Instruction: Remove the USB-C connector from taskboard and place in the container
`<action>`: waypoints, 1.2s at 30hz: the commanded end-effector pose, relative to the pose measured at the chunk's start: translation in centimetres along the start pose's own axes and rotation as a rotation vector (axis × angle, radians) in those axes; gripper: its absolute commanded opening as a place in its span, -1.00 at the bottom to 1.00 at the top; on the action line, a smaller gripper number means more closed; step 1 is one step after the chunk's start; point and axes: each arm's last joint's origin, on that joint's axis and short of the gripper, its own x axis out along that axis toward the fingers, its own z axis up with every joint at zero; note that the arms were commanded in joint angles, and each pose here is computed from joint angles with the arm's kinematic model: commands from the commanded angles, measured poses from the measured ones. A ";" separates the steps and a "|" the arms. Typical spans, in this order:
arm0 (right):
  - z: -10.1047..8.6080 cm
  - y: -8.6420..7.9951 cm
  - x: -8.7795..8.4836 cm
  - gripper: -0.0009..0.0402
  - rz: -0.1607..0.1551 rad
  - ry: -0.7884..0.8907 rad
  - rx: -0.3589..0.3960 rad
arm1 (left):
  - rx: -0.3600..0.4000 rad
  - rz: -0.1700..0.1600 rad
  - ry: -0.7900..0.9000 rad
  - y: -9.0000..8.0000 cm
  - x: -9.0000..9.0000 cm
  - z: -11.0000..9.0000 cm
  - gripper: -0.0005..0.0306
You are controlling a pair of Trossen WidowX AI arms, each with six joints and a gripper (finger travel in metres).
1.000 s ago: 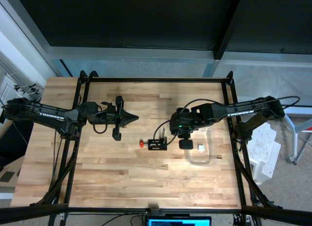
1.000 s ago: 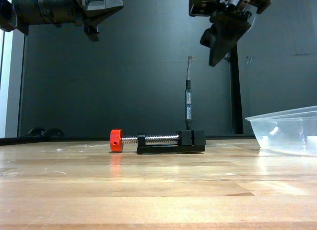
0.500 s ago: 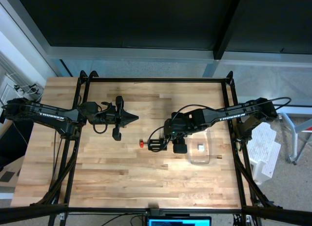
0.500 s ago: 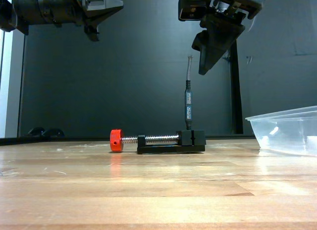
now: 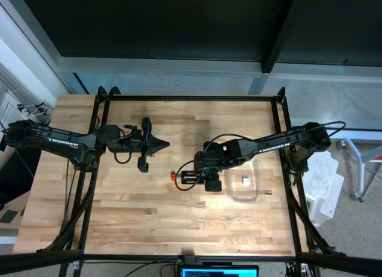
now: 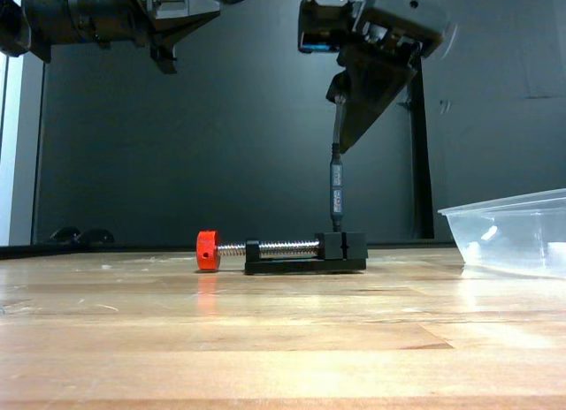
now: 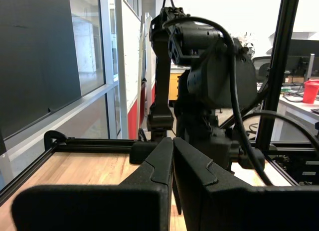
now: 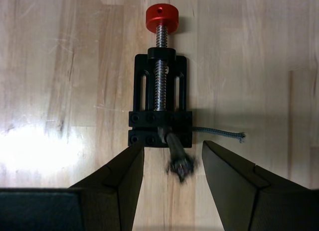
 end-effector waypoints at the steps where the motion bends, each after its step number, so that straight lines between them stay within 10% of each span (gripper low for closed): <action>1: 0.1 0.1 0.6 -0.17 0.002 0.000 0.002 | 0.000 0.000 0.000 0.0 0.0 0.0 -0.97; 21: 0.3 0.3 2.0 -0.19 0.004 0.007 -0.008 | 0.000 0.000 0.000 0.0 0.0 0.0 -0.96; 36: 0.3 0.2 2.0 -0.60 0.004 0.009 -0.011 | 0.000 0.000 0.000 0.0 0.0 0.0 -0.97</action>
